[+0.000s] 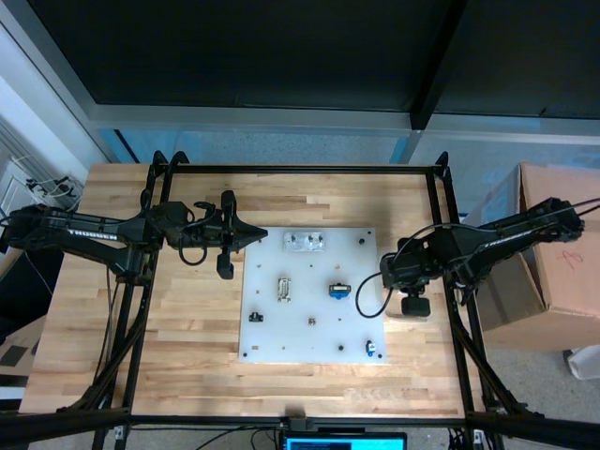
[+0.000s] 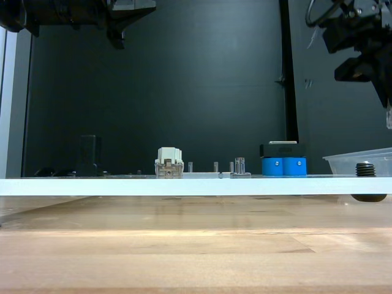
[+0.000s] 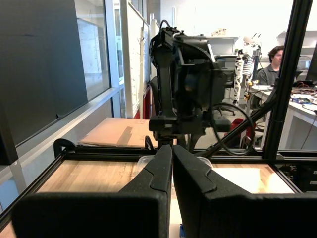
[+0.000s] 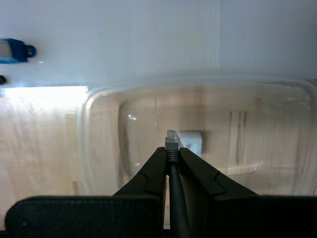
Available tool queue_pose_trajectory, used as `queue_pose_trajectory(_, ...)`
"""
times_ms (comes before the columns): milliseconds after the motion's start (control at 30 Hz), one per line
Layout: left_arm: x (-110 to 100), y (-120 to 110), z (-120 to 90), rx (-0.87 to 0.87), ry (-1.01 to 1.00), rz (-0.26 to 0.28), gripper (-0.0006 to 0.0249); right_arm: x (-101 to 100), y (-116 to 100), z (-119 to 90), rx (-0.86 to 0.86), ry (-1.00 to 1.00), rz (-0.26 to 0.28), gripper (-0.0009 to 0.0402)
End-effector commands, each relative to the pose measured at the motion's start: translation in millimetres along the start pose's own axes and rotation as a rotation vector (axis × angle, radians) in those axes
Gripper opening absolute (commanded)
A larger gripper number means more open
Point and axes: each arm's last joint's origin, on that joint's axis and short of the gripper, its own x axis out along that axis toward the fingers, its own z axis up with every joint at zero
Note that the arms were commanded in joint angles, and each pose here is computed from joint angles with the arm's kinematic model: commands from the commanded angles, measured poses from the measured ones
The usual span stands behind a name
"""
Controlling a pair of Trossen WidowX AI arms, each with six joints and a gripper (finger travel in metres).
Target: Pick the RJ45 connector and install on the taskboard
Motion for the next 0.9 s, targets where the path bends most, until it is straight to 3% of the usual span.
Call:
queue_pose_trajectory(33, 0, 0, 0, 0.0, 0.0, 0.0, 0.0, -5, 13, 10, -0.004, -0.008, 0.008, 0.0)
queue_pose_trajectory(333, 0, 0, 0, 0.0, 0.0, 0.0, 0.0, -15, 50, 41, -0.038, -0.01, 0.023, 0.0)
queue_pose_trajectory(900, 0, 0, 0, 0.0, 0.0, 0.0, 0.0, -1, 107, 72, -0.097, 0.025, 0.023, 0.0)
